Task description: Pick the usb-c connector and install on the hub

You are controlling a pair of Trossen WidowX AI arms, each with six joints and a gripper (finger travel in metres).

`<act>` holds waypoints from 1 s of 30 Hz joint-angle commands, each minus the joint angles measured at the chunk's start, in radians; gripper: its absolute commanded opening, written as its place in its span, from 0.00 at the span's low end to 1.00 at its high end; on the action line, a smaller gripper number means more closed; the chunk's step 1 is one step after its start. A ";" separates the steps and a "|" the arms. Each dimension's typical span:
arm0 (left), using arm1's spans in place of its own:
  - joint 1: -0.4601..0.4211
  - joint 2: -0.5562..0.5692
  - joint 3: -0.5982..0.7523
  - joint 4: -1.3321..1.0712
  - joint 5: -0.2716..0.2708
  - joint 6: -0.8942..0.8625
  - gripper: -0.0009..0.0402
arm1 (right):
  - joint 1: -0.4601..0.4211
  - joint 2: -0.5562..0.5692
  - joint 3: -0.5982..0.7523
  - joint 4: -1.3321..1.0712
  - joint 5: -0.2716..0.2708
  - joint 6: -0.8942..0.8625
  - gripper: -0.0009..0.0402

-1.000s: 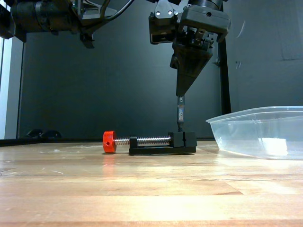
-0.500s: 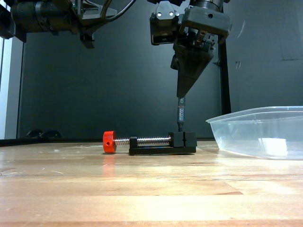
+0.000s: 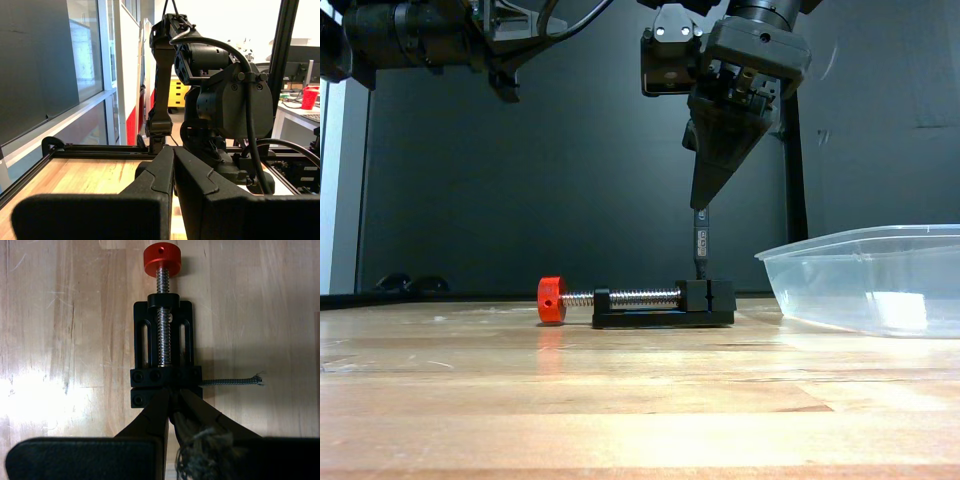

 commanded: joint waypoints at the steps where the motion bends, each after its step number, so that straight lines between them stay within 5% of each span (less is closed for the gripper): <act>1: 0.000 0.000 0.000 0.000 0.000 0.000 0.02 | 0.000 0.002 0.007 0.001 -0.004 -0.001 0.02; 16: 0.000 0.000 0.000 0.000 0.000 0.000 0.02 | 0.002 -0.004 0.049 -0.032 -0.005 -0.007 0.23; 30: 0.000 0.000 0.000 0.000 0.000 0.000 0.02 | 0.007 -0.127 -0.024 -0.069 -0.003 0.001 0.59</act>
